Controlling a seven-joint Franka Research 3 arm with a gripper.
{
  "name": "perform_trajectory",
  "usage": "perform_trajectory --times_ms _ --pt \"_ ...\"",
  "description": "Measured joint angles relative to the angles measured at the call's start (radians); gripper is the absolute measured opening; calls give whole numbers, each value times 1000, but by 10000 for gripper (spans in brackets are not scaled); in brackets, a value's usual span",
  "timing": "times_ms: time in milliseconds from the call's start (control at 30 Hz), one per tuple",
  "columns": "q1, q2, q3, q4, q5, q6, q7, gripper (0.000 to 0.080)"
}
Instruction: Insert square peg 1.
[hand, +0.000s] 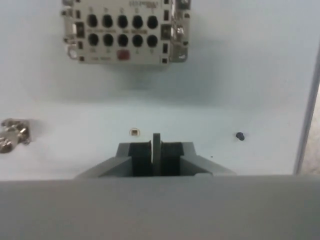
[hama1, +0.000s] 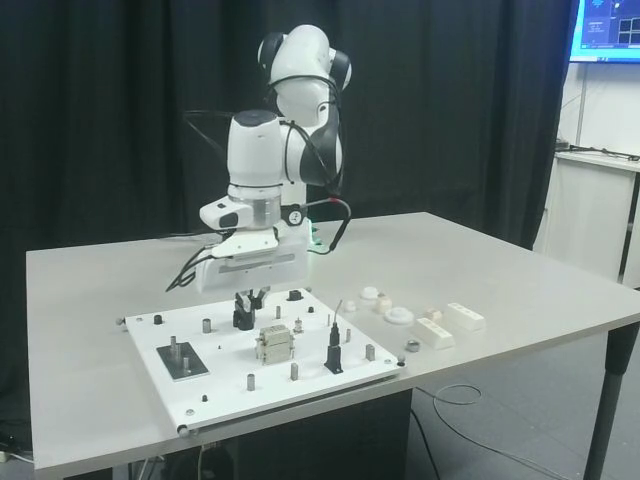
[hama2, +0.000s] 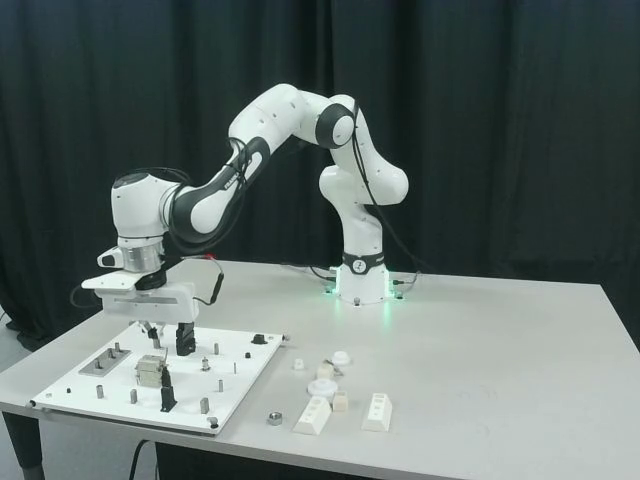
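Now the gripper (hand: 156, 150) is clamped on the peg (hand: 156, 146), a thin grey bar pinched between both fingers, its long axis running straight down toward the white board (hand: 210, 100). It hangs just above bare board, with a multi-hole connector (hand: 125, 31) well apart and a small hole (hand: 134, 132) near the tip. The board's edge (hand: 306, 125) lies off to one side. Lettering on the connector is too blurred to read.
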Motion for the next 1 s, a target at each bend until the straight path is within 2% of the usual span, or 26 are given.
perform_trajectory --times_ms 200,400,667,833,1000 --pt "2 0 -3 -19 0 25 20 34" --pt "5 -4 -4 -27 0 26 26 34" --pt "26 -35 -12 -73 0 45 26 34" --pt "46 -68 -22 -128 0 88 24 34" --pt "61 -108 -26 -194 -1 153 17 34"
